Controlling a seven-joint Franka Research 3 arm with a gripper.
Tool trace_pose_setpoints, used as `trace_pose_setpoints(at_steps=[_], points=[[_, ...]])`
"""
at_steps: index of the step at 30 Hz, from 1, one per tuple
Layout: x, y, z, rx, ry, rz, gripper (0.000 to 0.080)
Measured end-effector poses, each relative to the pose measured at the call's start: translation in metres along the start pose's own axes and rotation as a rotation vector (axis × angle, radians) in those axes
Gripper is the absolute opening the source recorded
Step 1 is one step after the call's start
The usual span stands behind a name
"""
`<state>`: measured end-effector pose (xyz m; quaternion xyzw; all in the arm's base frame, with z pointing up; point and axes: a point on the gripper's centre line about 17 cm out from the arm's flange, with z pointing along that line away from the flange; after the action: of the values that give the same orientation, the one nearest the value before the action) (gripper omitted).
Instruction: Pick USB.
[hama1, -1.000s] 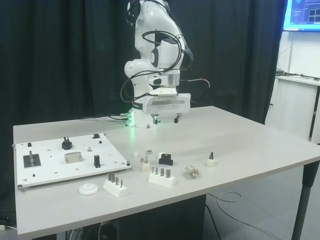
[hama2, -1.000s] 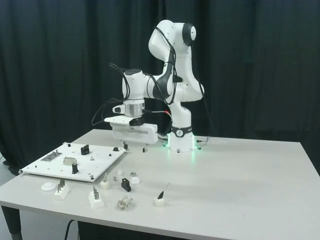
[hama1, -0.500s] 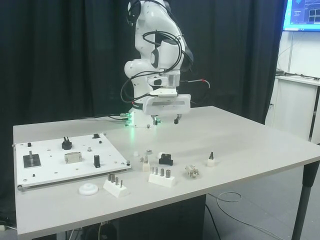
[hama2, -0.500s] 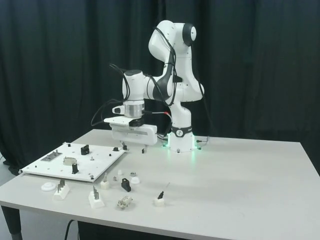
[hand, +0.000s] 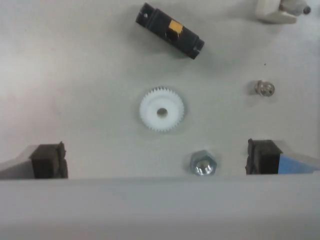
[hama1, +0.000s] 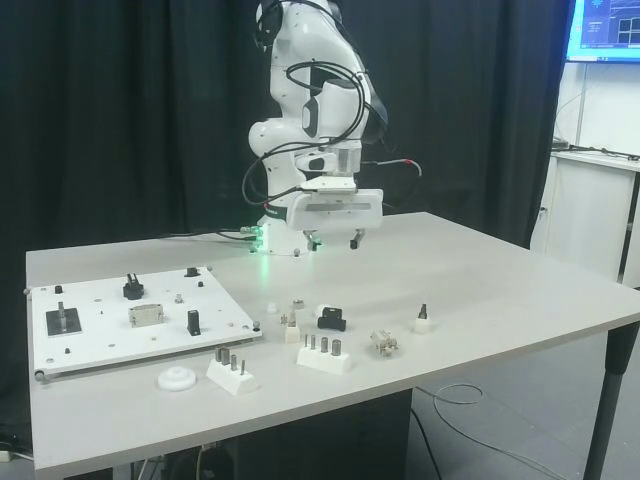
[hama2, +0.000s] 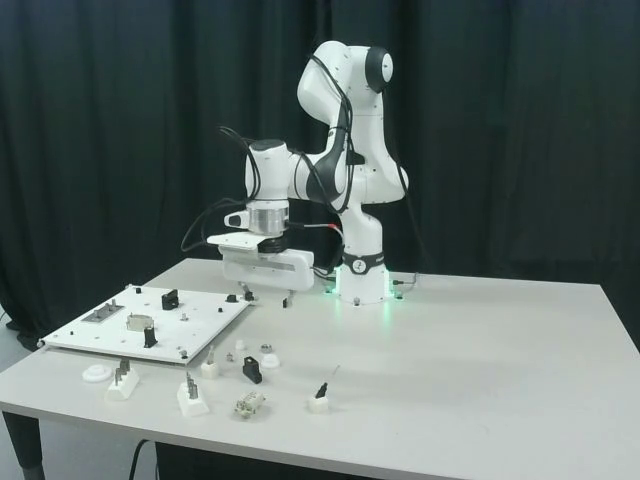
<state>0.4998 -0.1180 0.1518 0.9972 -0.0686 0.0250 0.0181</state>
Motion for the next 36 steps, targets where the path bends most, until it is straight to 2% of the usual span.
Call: trace_pose_setpoints(at_steps=[7,12,20,31,36], points=[[0.015,-0.011,-0.008,0.026,0.039,0.033,0.08],[0.026,-0.022,-0.015,0.045,0.063,0.097,0.08],[0.043,-0.044,-0.022,0.045,0.093,0.162,0.08],[0.061,-0.07,-0.02,0.037,0.11,0.223,0.08],[0.073,-0.079,-0.02,0.036,0.131,0.257,0.08]])
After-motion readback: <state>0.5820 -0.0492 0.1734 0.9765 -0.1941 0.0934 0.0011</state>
